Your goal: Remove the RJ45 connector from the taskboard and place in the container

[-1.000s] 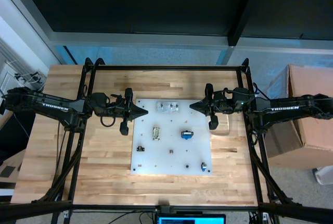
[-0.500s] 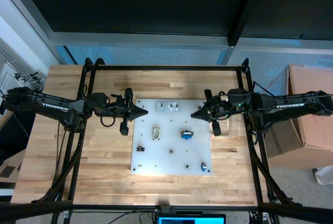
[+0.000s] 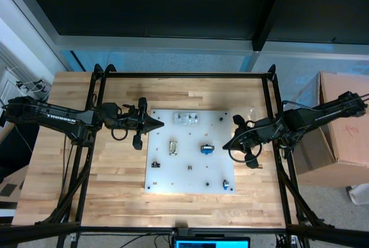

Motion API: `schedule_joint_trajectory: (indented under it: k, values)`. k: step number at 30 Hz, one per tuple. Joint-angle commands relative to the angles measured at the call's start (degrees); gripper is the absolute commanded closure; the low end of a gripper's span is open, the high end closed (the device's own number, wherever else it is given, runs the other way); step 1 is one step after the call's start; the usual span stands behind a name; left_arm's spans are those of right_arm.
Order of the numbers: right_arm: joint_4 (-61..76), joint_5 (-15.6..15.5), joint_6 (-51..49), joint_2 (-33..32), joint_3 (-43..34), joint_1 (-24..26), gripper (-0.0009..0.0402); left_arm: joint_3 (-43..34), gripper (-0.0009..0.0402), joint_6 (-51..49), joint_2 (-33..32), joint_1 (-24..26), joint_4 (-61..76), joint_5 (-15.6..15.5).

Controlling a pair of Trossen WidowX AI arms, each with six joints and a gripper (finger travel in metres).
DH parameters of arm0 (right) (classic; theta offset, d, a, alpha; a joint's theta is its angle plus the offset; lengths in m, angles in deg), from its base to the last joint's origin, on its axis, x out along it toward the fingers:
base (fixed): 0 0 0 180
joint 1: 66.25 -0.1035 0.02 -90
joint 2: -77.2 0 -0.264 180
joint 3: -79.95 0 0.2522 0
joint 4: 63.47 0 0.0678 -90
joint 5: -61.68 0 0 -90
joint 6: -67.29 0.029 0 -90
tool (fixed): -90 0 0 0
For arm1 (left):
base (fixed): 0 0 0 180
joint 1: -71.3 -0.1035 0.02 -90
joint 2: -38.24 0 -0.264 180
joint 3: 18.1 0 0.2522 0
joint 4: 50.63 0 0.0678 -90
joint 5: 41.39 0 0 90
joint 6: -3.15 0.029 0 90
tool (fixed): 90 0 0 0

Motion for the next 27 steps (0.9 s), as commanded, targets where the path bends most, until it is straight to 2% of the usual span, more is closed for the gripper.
schedule_joint_trajectory:
  k: [1,8,15,23,27]
  values:
    - [5.62,2.71,3.43,-1.22,-2.58,-3.06,0.0394,0.0,0.0393,0.0,0.0,0.0,-0.02,0.02]
    - [15.56,3.41,11.76,-6.01,-7.93,-8.13,0.0394,0.0,0.0393,0.0,0.0,-0.02,-0.02,0.02]
    - [19.93,4.48,17.57,-12.37,-11.87,-12.26,0.0394,0.0,0.0393,0.0,0.0,-0.02,-0.02,0.0]
    - [29.22,4.24,22.1,-19.69,-19.5,-15.98,0.0393,0.0,0.0393,0.0,0.0,0.0,-0.02,0.02]
    - [37.42,2.56,23.5,-23.04,-25.0,-17.31,0.0393,0.0,0.0393,0.0,0.0,-0.02,-0.02,0.02]
